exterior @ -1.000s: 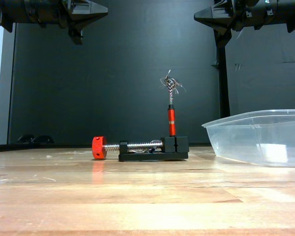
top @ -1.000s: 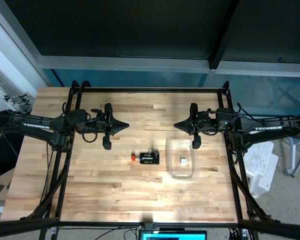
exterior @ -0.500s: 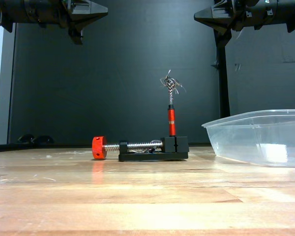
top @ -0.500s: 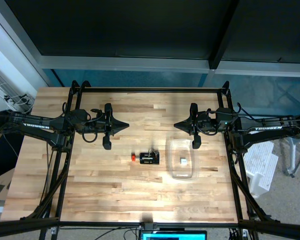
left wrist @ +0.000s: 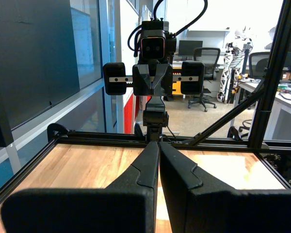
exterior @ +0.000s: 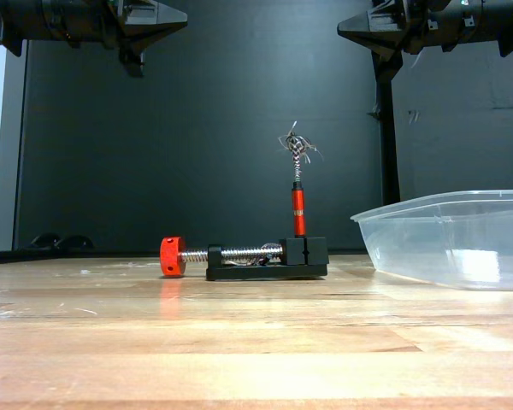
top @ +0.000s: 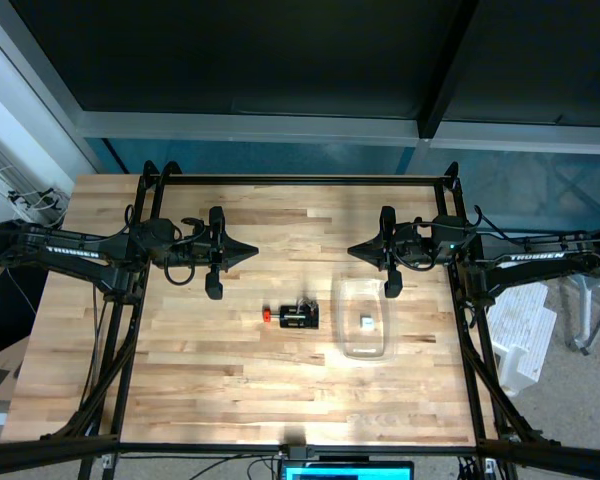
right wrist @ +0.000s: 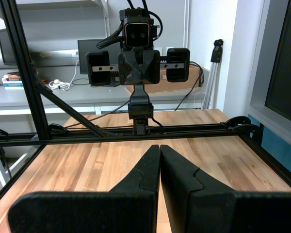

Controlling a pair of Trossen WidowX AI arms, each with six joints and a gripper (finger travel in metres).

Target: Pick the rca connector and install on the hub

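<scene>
The hub (top: 292, 317) is a small black block with a red-orange knob at its left end, lying mid-table; the low view shows its threaded screw (exterior: 265, 256). The rca connector (exterior: 297, 192), a thin red-sleeved pin topped by frayed silvery wire, stands upright on the hub's right end and appears from above as a grey speck (top: 305, 301). My left gripper (top: 255, 252) hovers high behind and left of the hub, shut and holding nothing (left wrist: 158, 143). My right gripper (top: 350, 251) mirrors it behind and to the right, also shut and holding nothing (right wrist: 159, 146).
A clear plastic tray (top: 364, 345) sits right of the hub with a small white cube (top: 367, 322) inside; its wall shows in the low view (exterior: 445, 235). A black metal frame (top: 300, 180) borders the wooden table.
</scene>
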